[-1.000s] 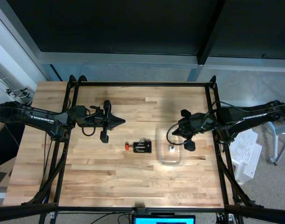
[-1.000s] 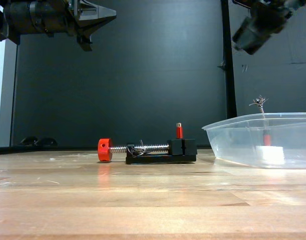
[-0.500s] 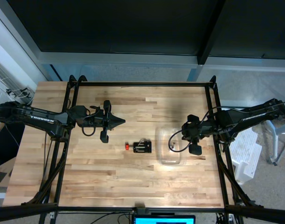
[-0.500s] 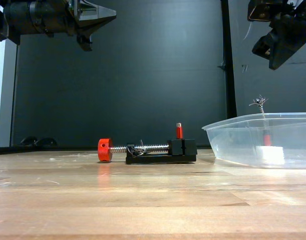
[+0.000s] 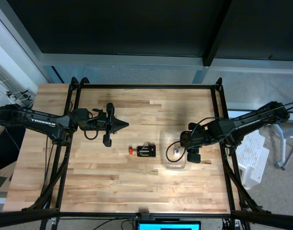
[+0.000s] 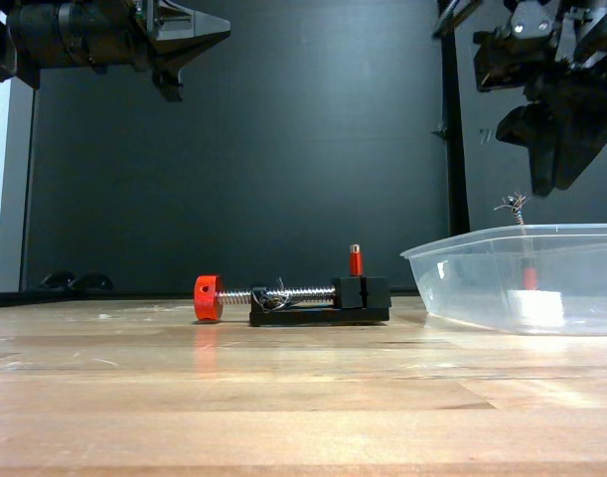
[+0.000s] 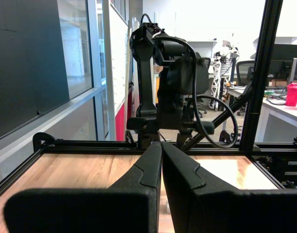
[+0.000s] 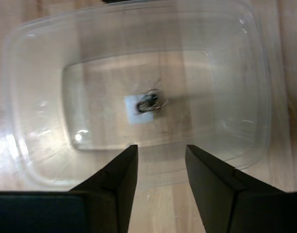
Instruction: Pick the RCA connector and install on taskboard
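Swung inward and down over the clear tray since a second ago with the right gripper, fingers spread apart, grasping nothing. Holds in that tray, near its middle, the RCA connector, apart from the taskboard lying just left of the tray on the counter. Kept the left gripper high over the counter's left side, fingers clenched on nothing.
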Controlling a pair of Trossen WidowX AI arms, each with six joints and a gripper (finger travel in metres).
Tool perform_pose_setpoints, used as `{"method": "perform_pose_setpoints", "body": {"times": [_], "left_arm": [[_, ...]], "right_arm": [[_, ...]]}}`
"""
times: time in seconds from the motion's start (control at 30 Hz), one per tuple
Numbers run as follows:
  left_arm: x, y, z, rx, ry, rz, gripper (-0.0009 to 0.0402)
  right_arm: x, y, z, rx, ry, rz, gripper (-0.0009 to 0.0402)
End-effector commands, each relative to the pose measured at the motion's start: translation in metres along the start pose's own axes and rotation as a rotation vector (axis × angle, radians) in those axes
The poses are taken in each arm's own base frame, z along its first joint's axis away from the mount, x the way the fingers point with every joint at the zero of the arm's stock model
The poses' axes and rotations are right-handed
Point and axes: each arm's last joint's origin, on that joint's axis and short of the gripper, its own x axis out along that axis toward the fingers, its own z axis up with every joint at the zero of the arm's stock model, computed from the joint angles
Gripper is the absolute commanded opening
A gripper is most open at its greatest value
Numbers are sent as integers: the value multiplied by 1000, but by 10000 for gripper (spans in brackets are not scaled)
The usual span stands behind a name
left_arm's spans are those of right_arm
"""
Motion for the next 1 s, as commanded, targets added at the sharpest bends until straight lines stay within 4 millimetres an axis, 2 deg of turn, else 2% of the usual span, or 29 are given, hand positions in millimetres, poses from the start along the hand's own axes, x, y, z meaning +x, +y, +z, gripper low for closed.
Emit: {"method": "perform_pose_setpoints", "body": {"times": [0.03,0.4,0.73,1.0], "left_arm": [[0,0,0,0,0,0,0],[0,0,0,0,0,0,0],[0,0,0,0,0,0,0],[0,0,0,0,0,0,0]], "right_arm": [[5,2,0,9,2,-17,159],[23,9,3,-1,-20,-13,165],[41,13,-5,-18,-52,-11,165],[54,18,-1,-48,-51,-11,165]]}}
